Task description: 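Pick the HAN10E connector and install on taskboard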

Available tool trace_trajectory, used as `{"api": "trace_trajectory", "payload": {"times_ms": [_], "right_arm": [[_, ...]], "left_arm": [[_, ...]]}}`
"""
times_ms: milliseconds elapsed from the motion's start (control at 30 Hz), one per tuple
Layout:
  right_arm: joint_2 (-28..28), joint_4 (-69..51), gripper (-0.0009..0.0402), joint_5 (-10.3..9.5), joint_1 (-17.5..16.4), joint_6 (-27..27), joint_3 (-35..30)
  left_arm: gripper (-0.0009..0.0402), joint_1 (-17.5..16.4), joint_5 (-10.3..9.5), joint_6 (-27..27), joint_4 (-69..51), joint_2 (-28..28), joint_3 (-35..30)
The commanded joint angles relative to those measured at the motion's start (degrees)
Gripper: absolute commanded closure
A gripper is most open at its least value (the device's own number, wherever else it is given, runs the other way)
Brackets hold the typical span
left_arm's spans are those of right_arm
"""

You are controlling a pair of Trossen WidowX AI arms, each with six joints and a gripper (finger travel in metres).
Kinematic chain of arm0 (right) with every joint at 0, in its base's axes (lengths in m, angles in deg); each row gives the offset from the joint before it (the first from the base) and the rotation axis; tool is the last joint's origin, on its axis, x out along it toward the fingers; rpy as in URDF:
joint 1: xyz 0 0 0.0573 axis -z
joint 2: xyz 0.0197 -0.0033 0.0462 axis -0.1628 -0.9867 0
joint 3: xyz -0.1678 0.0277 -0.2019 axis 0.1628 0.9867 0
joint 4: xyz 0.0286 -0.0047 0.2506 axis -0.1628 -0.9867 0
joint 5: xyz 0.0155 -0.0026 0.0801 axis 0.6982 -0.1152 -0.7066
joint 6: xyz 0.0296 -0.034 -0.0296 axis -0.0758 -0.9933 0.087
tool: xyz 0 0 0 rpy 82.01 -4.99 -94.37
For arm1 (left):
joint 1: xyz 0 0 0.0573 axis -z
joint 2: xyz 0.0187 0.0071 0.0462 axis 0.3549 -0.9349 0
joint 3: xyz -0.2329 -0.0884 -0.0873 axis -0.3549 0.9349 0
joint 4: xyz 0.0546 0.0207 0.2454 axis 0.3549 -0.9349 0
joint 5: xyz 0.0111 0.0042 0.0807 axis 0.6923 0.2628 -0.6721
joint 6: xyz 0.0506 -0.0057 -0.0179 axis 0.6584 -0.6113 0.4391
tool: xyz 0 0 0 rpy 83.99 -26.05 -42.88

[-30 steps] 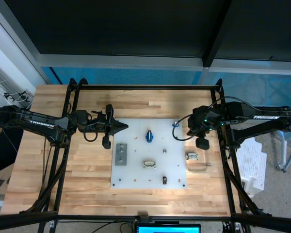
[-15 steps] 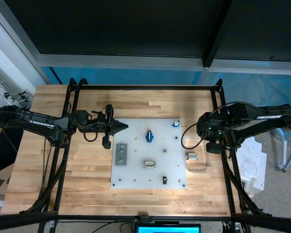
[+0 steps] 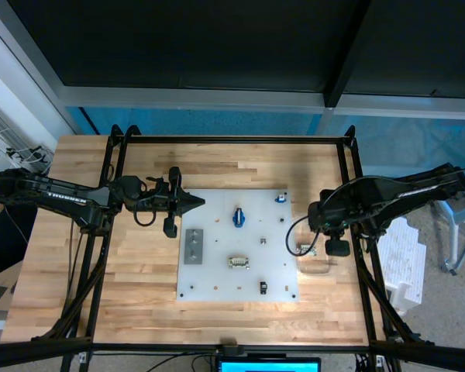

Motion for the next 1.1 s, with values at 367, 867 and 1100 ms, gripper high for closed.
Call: {"api": "trace_trajectory", "payload": {"times_ms": [367,867,1100], "right_arm": [[-4.04,5.22,0.0319,2.56,-3.17,2.43,2.89],[-5.03,13.51,0.0124,4.13,-4.0,4.07,10.01],[-5.99,17.46,0.0119,4.09,-4.63,4.11,12.85]], "left_arm": [[0.0392,0.0,0.0,0.0,0.0,0.0,0.0],[0.0392,0.0,0.0,0.0,0.0,0.0,0.0],[0.0392,0.0,0.0,0.0,0.0,0.0,0.0]]}}
